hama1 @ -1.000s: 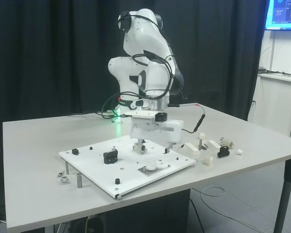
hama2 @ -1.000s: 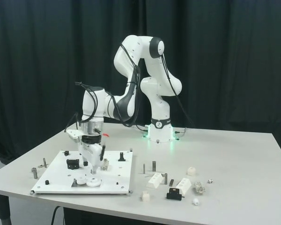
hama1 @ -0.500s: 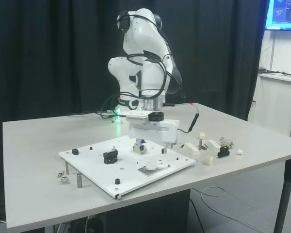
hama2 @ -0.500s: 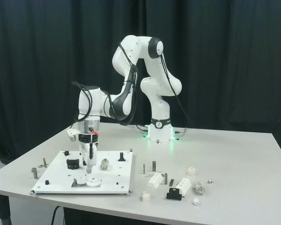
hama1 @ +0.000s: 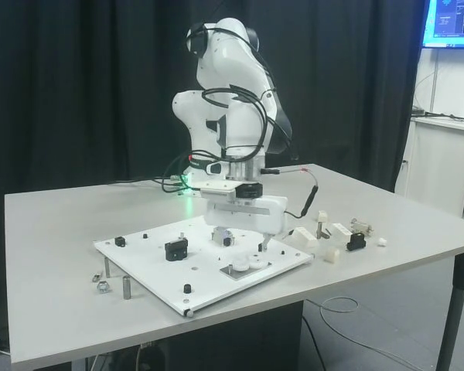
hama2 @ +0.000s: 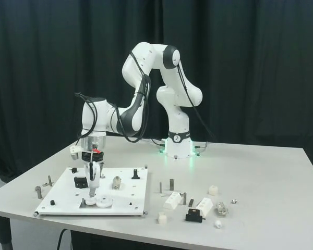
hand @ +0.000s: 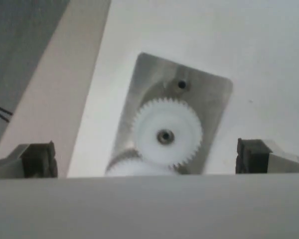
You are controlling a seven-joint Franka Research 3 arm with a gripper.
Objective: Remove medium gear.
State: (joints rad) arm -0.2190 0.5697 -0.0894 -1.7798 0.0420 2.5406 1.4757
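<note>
Your gripper [hand: 145, 158] is spread wide and holds nothing, its fingers [hand: 39, 160] on either side of the gear [hand: 167, 137], which sits on its peg in the plate [hand: 217, 97] near the board's [hama1: 139, 251] front edge. Step in hand: approach. Next, descend squarely, close, and lift straight up.

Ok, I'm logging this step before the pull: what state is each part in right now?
Claw: open, fingers either side of the gears, holding nothing.
Medium gear: seated on its peg, meshed with the gear beside it, untouched.
Second gear: on the plate, partly hidden.
Metal plate: flat on the white board.
</note>
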